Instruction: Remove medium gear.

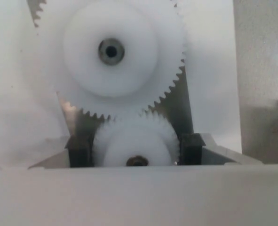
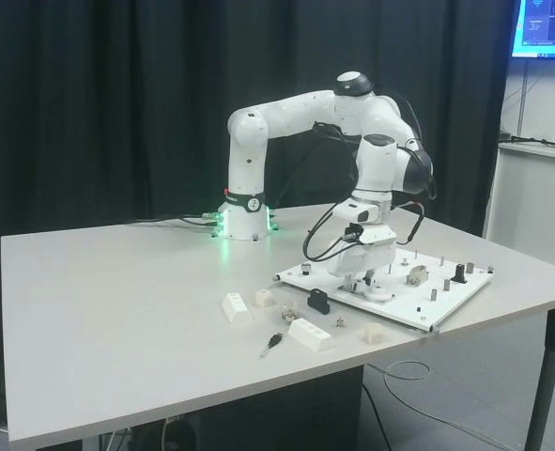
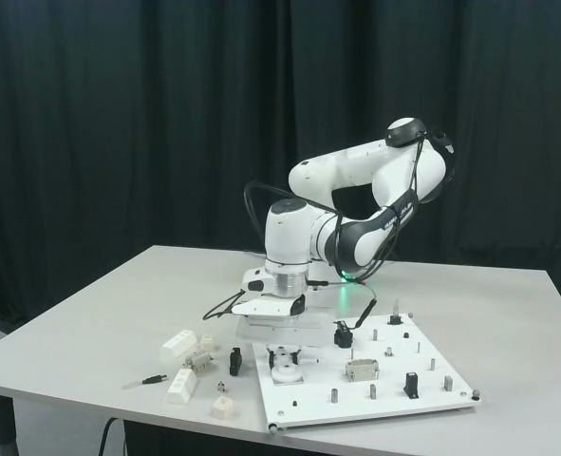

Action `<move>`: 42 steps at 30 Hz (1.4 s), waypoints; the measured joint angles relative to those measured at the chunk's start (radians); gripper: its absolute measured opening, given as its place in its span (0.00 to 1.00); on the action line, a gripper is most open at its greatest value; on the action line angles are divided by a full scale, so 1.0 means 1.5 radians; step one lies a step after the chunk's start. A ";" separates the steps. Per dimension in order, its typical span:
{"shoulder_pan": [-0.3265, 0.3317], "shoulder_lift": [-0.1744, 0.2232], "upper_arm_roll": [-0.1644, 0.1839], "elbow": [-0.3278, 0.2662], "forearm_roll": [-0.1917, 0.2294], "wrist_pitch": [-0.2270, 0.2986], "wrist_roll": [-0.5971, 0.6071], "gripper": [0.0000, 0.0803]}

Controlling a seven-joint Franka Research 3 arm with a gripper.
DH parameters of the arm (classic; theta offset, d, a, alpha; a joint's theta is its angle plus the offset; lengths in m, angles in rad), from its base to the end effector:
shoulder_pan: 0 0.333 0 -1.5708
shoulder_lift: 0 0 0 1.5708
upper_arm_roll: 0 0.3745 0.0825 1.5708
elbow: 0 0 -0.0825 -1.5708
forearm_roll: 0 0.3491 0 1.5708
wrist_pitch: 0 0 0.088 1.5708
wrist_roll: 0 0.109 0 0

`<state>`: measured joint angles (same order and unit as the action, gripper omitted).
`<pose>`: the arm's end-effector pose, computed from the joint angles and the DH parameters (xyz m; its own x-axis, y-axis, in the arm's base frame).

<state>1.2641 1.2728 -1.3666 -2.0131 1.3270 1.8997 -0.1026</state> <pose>0.5663 0.1091 0.2302 0.8421 -0.5391 0.0178 -0.5392 -0.8406 0.0510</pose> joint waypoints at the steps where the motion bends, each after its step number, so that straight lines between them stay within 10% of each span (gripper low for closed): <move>1: 0.000 0.000 0.000 0.000 0.000 0.000 0.000 0.49; 42: 0.000 -0.001 -0.001 0.000 0.000 0.000 0.010 0.49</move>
